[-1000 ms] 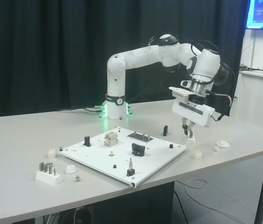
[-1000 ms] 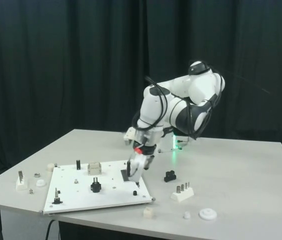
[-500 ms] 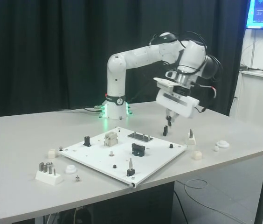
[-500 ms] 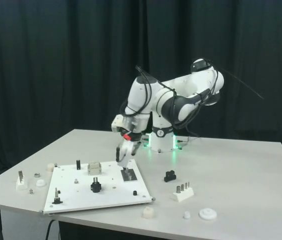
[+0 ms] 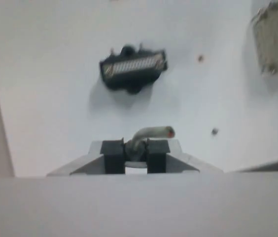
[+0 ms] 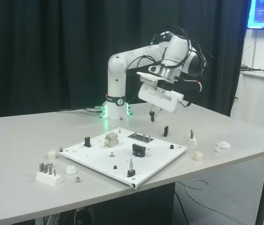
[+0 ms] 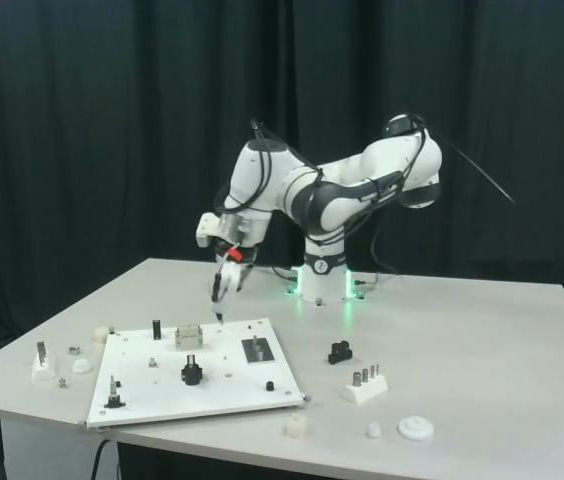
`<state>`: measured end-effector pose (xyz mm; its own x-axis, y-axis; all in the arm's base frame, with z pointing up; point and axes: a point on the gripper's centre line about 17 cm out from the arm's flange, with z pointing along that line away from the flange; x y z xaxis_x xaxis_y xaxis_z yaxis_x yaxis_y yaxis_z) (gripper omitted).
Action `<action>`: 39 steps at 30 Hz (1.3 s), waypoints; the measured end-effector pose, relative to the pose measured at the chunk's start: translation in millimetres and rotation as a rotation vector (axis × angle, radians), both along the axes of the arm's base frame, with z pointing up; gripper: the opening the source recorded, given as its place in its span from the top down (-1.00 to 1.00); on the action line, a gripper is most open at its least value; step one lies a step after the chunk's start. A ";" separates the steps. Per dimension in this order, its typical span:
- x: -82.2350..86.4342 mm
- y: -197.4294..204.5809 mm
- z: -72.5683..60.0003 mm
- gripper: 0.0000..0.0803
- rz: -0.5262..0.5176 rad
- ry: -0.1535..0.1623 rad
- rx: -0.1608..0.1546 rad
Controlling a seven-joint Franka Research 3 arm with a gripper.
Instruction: Insert USB.
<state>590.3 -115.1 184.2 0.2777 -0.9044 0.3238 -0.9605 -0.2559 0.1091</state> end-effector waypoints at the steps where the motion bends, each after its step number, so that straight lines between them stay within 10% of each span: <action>1: -2.4 -4.9 1.2 0.77 0.009 0.000 -0.004; 11: -28.4 -51.8 11.8 0.77 0.181 0.016 -0.037; 29: -90.5 -132.2 10.2 0.77 0.295 -0.062 -0.053; 39: -124.4 -166.1 0.3 0.77 0.473 -0.014 -0.064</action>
<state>465.9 -281.2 184.5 0.6492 -0.6582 0.3811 -0.7419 -0.6585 0.1265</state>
